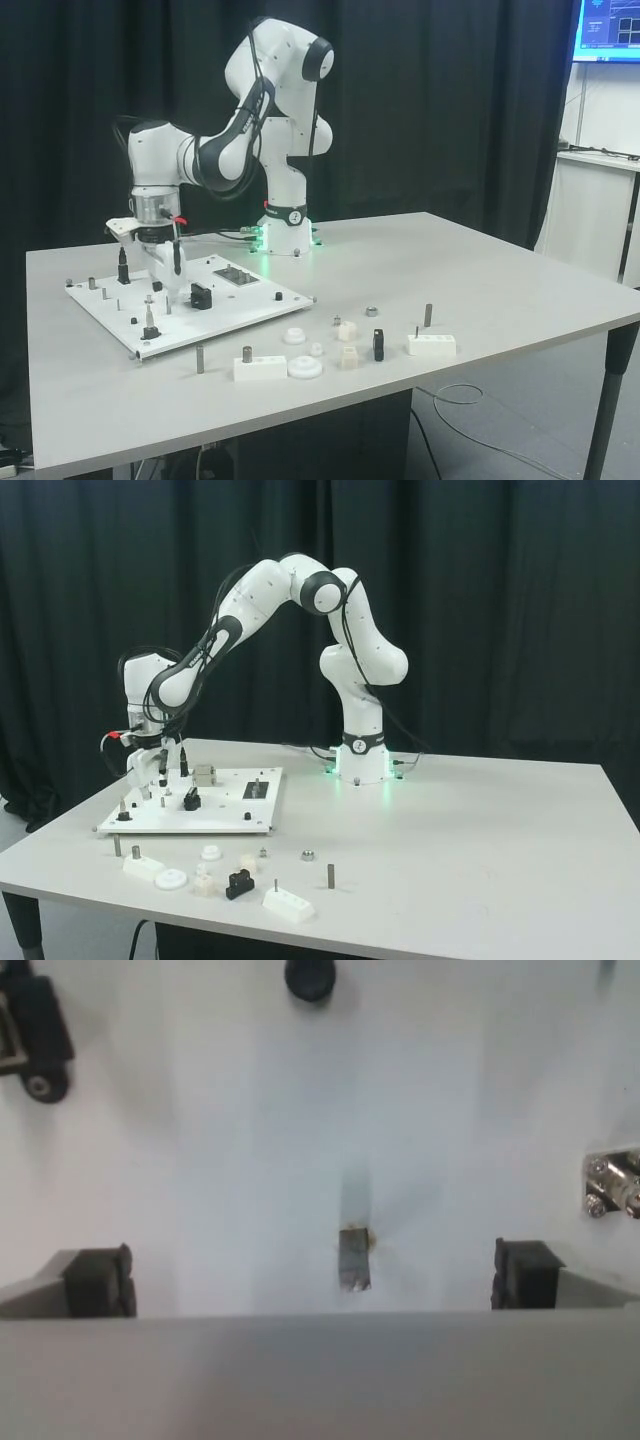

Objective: Pick BNC.

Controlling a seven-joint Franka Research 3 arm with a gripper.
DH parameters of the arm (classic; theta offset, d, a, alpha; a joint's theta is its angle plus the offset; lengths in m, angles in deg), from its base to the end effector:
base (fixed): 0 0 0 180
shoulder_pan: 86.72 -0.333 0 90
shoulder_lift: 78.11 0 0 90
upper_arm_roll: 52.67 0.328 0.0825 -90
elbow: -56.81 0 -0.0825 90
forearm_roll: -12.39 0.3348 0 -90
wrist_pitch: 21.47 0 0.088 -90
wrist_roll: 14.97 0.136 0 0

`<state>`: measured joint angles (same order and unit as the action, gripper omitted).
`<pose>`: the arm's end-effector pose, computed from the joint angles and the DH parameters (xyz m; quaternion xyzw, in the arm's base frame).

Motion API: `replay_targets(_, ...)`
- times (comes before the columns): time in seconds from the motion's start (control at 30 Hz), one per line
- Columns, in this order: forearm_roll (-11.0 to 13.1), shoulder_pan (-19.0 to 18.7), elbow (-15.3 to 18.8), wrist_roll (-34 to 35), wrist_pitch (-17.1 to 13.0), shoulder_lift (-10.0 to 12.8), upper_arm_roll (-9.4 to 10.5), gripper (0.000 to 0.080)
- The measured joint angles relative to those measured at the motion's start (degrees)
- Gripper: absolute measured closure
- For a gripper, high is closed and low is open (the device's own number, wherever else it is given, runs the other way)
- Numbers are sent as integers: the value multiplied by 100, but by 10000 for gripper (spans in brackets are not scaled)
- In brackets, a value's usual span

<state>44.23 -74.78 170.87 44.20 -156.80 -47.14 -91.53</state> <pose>0.3915 -0.4250 0.2563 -0.4282 0.9033 0.0012 0.0265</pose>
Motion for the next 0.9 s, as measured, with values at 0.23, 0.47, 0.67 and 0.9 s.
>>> replay_targets(0.23, -1, 0, 0, 9, 51, -85, -20, 4)
replay_targets(0.47, 0, -1, 0, 41, 66, -158, -49, 3)
replay_targets(0.67, 0, -5, 0, -33, 138, -252, -50, 3)
replay_targets(0.9, 0, -6, 0, -381, 254, -386, -50, 3)
